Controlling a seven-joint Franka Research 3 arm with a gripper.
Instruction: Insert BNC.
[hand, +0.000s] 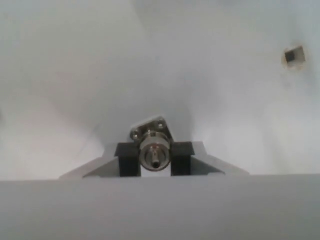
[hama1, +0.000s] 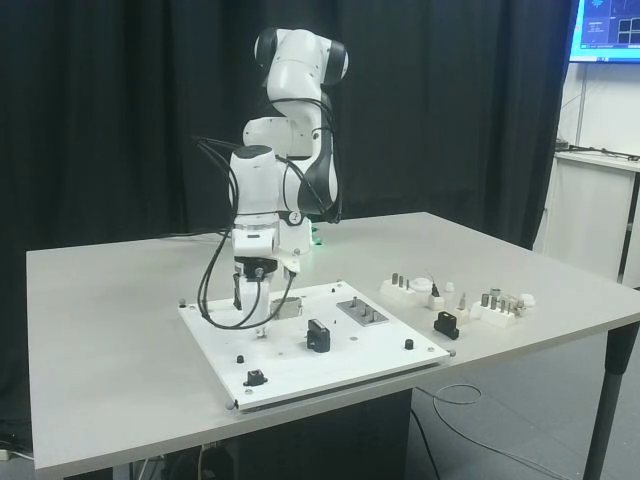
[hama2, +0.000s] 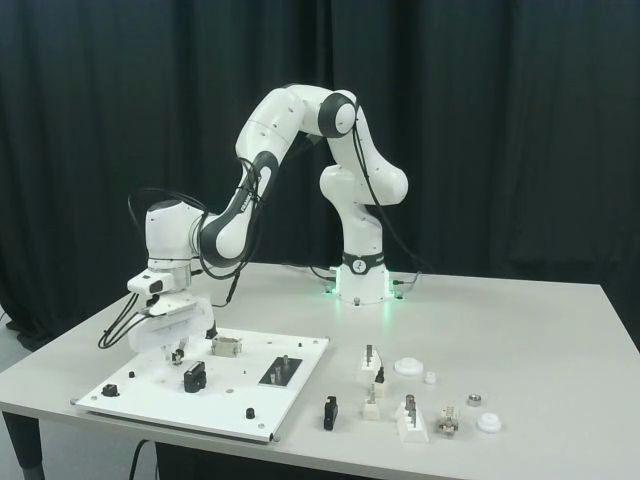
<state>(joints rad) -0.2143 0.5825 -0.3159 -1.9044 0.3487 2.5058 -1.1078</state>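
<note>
In the wrist view my gripper (hand: 155, 164) is shut on a grey metal BNC connector (hand: 154, 148), which sits between the two black finger pads (hand: 128, 160) with its square flange behind it. The connector hangs just above the white board (hand: 75, 75). In the first room view the gripper (hama1: 259, 320) points down over the back left part of the board (hama1: 330, 372), close to a small grey block (hama1: 288, 307). The second room view shows the gripper (hama2: 177, 352) just left of that block (hama2: 226, 346).
The board also carries a black fixture (hama1: 318, 335), a smaller black part (hama1: 255, 377) and a grey plate with pins (hama1: 362, 313). White holders with small parts (hama1: 500, 303) and a black clip (hama1: 445, 322) lie on the grey table (hama1: 100, 330) to the right.
</note>
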